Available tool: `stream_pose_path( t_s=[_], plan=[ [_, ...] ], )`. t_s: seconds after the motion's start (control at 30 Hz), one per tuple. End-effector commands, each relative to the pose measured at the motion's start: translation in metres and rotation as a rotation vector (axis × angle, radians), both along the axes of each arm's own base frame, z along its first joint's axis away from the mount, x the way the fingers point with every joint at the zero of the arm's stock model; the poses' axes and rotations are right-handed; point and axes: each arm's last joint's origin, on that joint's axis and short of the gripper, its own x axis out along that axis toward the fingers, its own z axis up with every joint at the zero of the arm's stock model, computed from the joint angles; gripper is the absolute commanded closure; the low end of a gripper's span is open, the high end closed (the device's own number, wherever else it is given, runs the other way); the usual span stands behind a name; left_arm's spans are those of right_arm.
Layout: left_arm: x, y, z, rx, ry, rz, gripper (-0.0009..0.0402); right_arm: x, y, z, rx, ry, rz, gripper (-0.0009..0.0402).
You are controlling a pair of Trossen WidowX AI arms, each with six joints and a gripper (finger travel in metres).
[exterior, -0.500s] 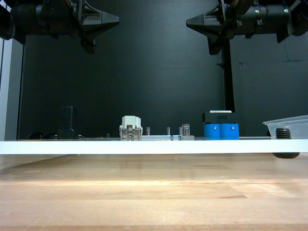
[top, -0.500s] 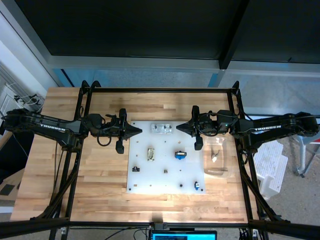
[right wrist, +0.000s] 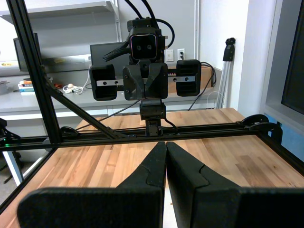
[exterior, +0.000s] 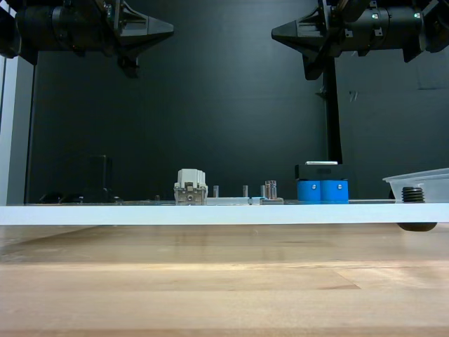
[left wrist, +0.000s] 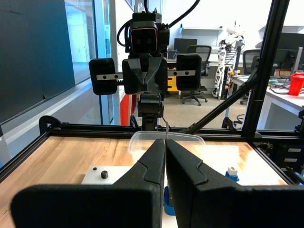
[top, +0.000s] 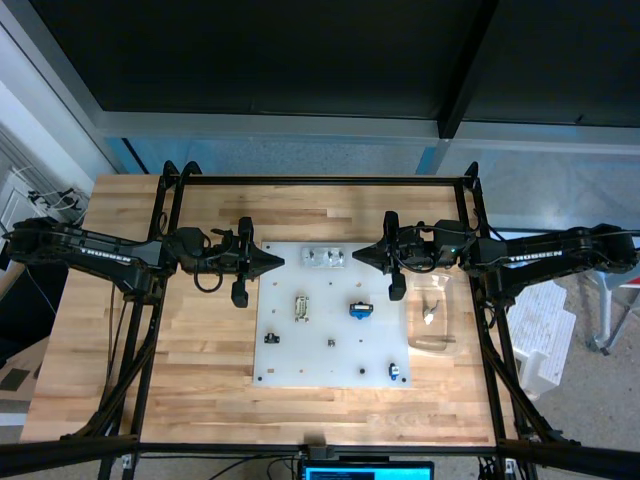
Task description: Pick the RJ45 connector and install on taskboard
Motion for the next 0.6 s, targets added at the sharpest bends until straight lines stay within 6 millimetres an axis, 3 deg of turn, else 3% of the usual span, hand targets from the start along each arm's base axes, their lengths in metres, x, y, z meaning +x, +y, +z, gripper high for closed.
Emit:
stream_pose_path(
  t_s=[0.03, 0.43, 0.6],
  plan=[
    [0.0000, 0.0000, 0.0002, 0.000, -0.001, 0.000, 0.0393, 0.0001, 0.0001, 0.0000, 0.000, 0.000, 0.000, 0.0393],
    [0.0000, 0.0000, 0.0002, 0.000, -0.001, 0.000, 0.0393, -0.0005, 0.0003, -0.0003, 0.019, 0.007, 0.005, 0.0393],
    [0.0000, 0.0001, 0.0002, 0.000, -0.001, 0.000, 0.0393, -0.0091, 0.0009, 0.0048, 0.020, 0.096, 0.003, 0.0393]
  ],
)
